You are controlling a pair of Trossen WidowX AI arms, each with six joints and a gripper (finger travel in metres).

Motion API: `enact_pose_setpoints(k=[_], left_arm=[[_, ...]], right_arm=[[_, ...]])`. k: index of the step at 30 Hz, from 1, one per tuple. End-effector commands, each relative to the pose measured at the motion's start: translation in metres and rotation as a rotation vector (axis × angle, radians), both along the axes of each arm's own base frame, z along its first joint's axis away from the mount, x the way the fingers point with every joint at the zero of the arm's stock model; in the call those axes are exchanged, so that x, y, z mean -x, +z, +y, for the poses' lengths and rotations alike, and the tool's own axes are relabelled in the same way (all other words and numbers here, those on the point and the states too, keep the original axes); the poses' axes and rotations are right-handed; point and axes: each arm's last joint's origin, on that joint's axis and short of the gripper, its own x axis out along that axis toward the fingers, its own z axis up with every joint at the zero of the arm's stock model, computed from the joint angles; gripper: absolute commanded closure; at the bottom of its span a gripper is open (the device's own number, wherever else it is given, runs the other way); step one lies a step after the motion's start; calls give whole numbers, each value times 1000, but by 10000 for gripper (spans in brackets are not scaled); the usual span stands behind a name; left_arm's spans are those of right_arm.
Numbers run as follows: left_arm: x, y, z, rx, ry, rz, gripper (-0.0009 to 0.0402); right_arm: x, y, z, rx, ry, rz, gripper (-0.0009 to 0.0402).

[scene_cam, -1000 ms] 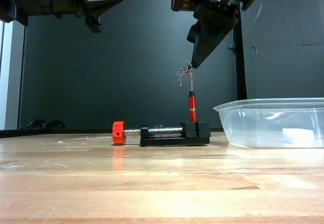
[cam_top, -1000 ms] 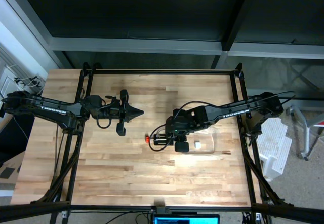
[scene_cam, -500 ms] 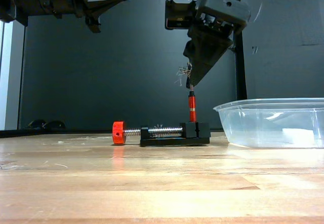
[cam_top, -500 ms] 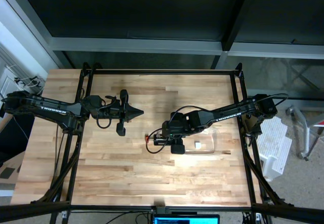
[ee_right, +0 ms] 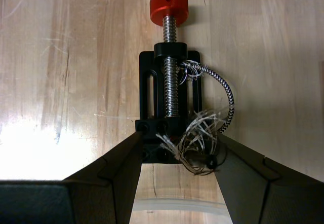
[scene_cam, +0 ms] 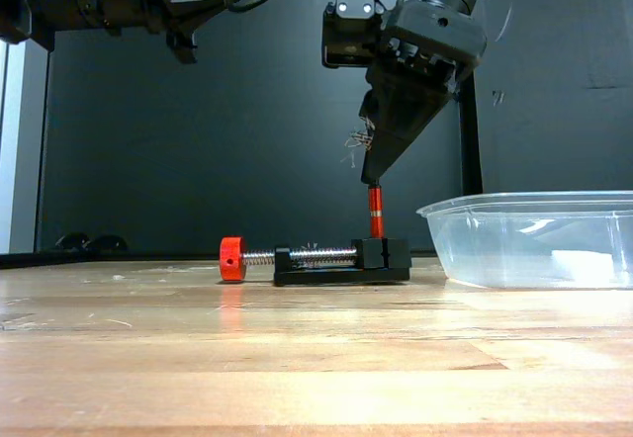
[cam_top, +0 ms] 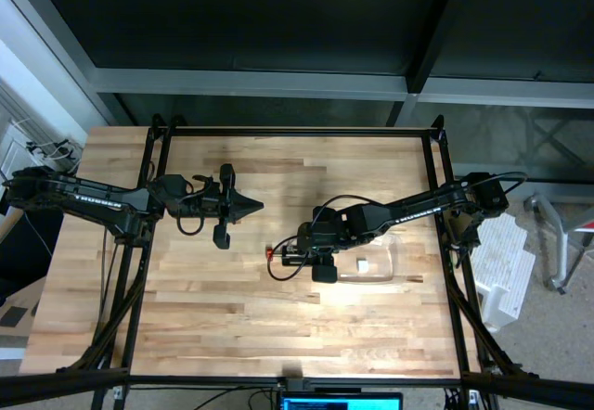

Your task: Remove the RCA connector from the receptacle and place in the container

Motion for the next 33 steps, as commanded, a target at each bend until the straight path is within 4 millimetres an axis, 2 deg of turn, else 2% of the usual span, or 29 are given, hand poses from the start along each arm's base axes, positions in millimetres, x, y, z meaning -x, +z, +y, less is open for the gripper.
enact_pose_setpoints(k=[1,19,33], left_arm=[[0,0,0,0,0,0,393],[0,0,0,0,0,0,393],[0,0,0,0,0,0,393]], right_arm=[[2,-7,0,-1,-1,-4,212],[4,-21,-2,-4,-6,-20,215],[3,-20,-2,-5,-3,-36,310]])
